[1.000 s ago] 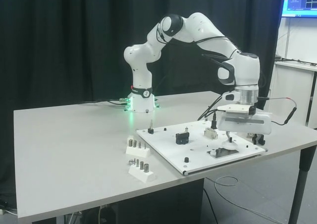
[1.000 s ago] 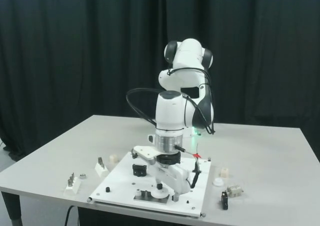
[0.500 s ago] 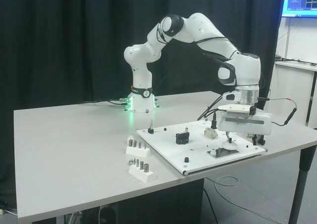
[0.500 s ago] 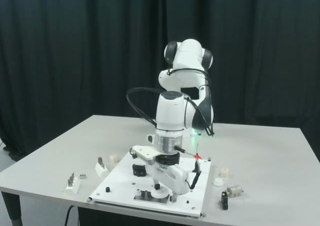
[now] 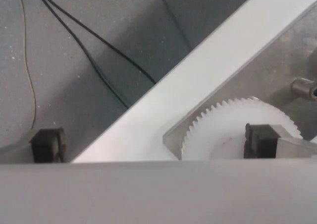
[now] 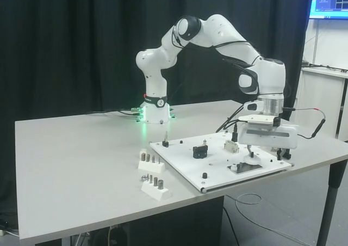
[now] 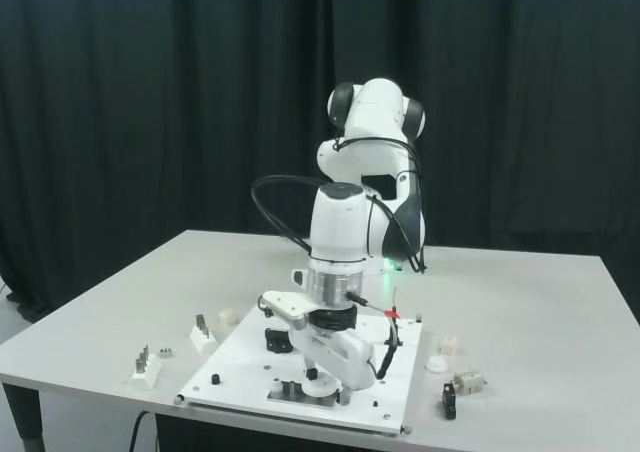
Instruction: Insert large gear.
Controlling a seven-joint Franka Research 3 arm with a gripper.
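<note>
Gear-wise, the large white toothed plastic gear [image 5: 237,132] sits on the grey metal base plate [image 5: 277,60], itself mounted on the flat white assembly board [image 6: 217,159], at about 4 o'clock from the arm's base in the first room view. The white two-finger gripper [image 5: 153,144] looks spread wide, one black pad [image 5: 260,140] over the gear, the other [image 5: 48,144] off the board's edge. No readable labels anywhere.

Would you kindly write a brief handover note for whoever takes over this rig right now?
Hand: open, one finger pad over the large gear, the other pad well clear of it.
Large gear: lying flat on the grey metal plate at the white board edge, under the hand.
Done: gear brought to the plate.
Left: whether it is fully seated cannot be told; check, then retract.
</note>
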